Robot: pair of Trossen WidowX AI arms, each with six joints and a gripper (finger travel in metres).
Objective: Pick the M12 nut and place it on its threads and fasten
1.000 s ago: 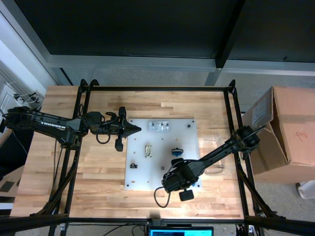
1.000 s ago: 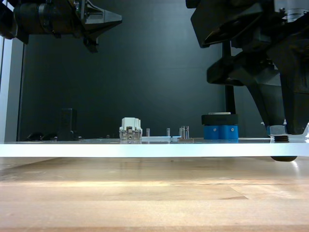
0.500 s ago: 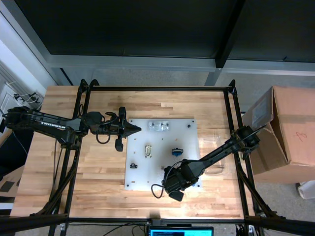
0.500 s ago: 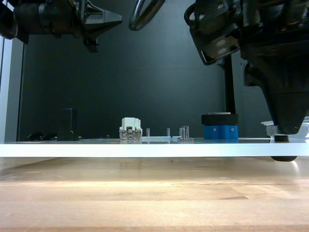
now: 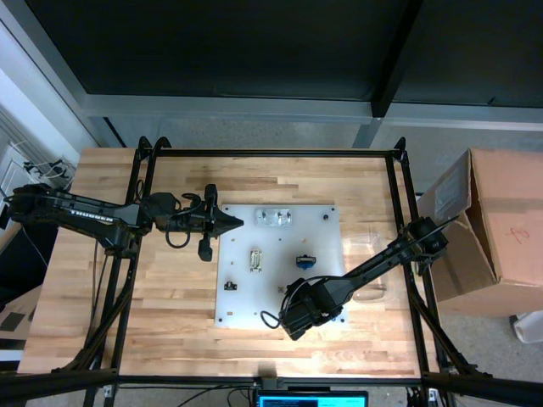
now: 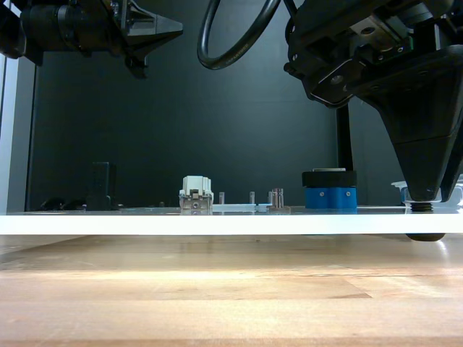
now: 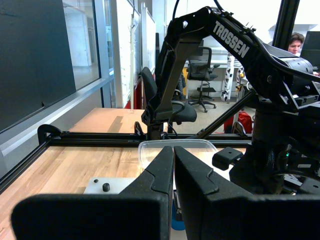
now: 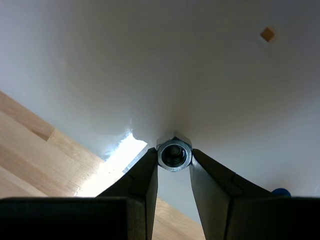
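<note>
The small silver M12 nut sits between the fingertips of my right gripper, which is shut on it just over the white board. In the low view the right gripper points straight down at the black ribbed stud at the board's near right edge; its ribs still show below the fingertip. Whether the nut is on the threads I cannot tell. My left gripper hovers high beside the board's far left edge, its fingers pressed together with nothing held.
A blue and black part and a white connector stand mid-board. A clear tray lies right of the board. A cardboard box stands off the table's right edge. A black cable loop hangs from the right wrist.
The right wrist has turned about its own axis over the stud, and its cable loop has swung into the low view. The nut stays at the stud. The left arm has not moved.
</note>
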